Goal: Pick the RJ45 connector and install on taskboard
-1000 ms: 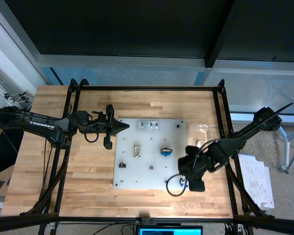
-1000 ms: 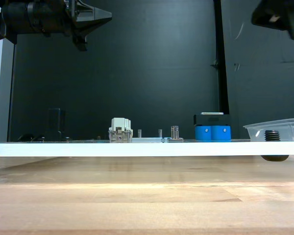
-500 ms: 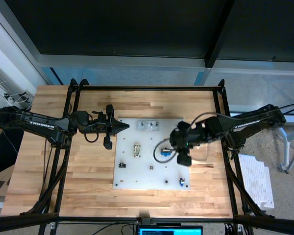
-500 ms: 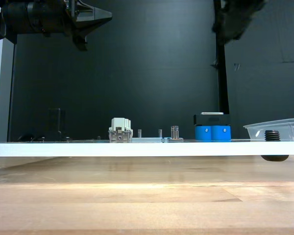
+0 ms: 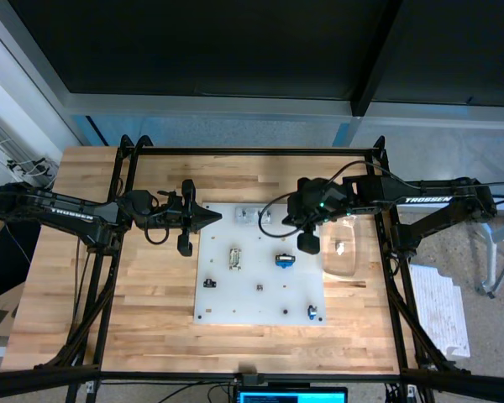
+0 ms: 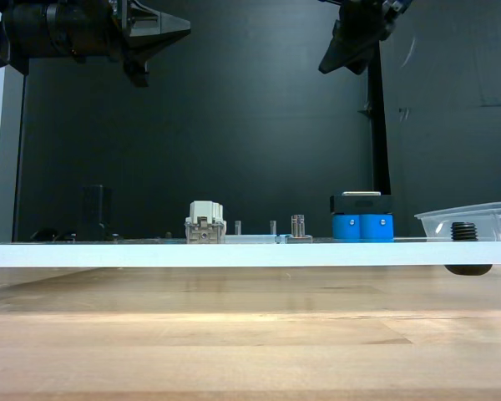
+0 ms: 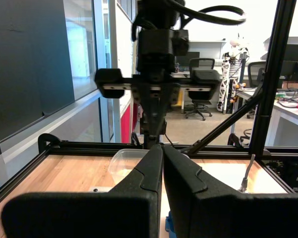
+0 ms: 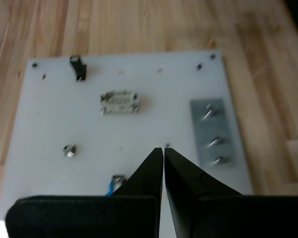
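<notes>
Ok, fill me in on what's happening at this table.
The right gripper hangs shut and empty high over the far right of the white board, beside the clear tray. The left gripper is shut too, parked high by the board's left edge. Whether the connector sits in the blue jack, I cannot tell.

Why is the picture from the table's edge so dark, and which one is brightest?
Low view: a black backdrop fills it, so the left gripper, high at left, and the right gripper, high at right, are only dark shapes; just the wooden table catches light. Left wrist view: brightest, with a lit room behind. High view: even light, the white board stands out.
</notes>
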